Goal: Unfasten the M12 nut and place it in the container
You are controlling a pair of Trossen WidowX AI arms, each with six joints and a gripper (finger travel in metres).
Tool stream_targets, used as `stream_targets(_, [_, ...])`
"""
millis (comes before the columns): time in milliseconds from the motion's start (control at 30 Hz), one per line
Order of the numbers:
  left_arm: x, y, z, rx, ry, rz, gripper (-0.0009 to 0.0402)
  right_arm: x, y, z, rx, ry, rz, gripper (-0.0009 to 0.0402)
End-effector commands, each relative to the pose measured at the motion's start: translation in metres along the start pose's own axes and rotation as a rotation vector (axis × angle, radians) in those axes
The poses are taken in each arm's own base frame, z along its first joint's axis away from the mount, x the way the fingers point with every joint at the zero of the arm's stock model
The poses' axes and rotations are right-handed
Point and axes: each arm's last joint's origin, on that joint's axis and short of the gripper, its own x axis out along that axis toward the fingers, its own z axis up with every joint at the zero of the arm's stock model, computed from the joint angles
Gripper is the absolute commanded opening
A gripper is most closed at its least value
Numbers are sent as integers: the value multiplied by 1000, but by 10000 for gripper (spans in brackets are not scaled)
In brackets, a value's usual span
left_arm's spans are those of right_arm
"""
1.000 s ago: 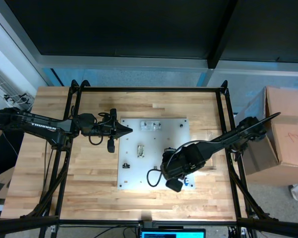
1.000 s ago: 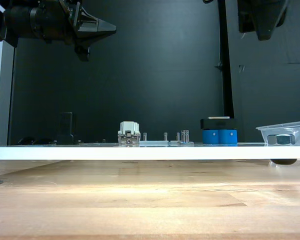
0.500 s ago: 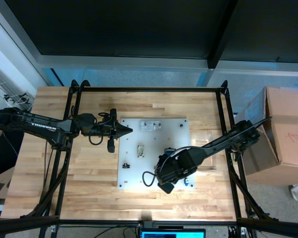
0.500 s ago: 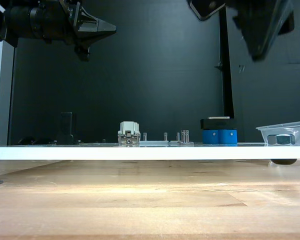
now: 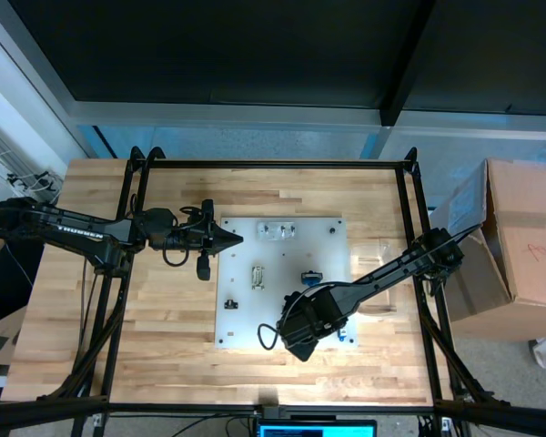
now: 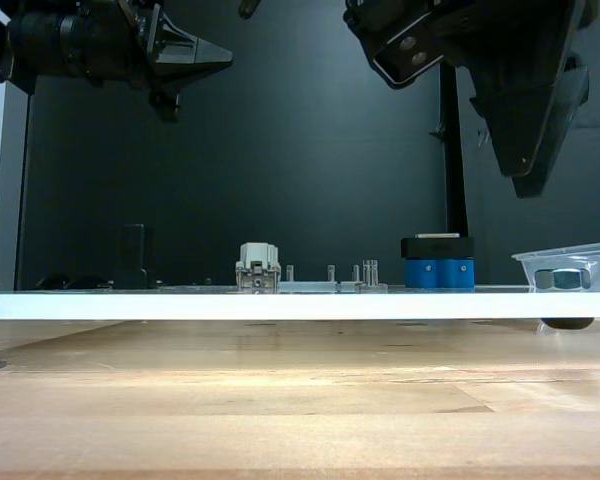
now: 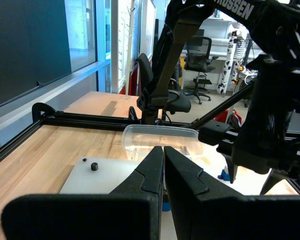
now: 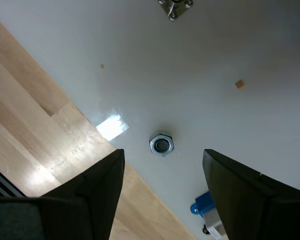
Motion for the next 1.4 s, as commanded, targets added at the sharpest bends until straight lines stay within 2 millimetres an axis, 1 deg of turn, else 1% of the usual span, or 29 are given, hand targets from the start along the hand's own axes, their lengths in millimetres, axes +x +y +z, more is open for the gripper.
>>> stream_targets(33, [0,0,0,0,0,0,0,4,-1,-3,-10,-1,-15,224])
stream_targets(233, [0,0,0,0,0,0,0,14,-1,-9,-39,1,-14,224])
stream_targets(333, [0,0,0,0,0,0,0,15,0,-10,-51,-1,-11,224])
stream_targets(667, [0,0,0,0,0,0,0,33,7,-10,-75,5,-19,224])
stream_targets(1067, [0,0,0,0,0,0,0,39,5,-11,-103,8,-37,224])
stream_targets(1400, [0,0,0,0,0,0,0,40,4,-11,-105,2,-39,224])
